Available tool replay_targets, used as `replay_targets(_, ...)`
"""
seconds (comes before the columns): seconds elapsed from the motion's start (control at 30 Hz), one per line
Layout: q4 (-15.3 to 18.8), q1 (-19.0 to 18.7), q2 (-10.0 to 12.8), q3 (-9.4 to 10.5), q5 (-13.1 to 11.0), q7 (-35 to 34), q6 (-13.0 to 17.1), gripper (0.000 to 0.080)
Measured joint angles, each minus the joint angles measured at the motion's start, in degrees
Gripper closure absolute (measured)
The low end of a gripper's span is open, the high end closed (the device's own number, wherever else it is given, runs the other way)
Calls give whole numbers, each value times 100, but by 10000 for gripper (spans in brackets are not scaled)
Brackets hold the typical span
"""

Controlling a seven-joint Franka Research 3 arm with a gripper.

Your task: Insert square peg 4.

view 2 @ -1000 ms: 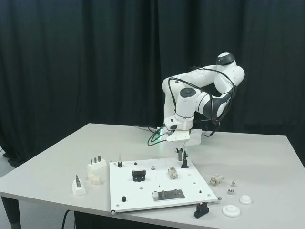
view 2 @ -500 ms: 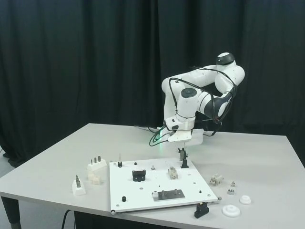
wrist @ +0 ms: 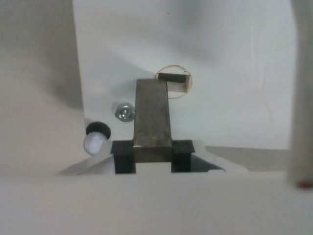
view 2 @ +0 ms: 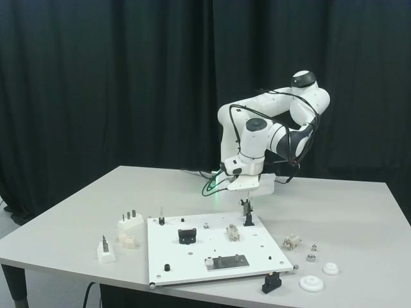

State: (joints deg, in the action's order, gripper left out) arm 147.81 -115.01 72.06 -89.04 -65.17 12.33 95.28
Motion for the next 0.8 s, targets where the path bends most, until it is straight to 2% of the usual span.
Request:
replay_targets(0.43, 24, 7, 2, 21, 33, 0, 166, 651)
replay_targets(0.8, 29, 17, 3, 31, 37, 0, 179, 651)
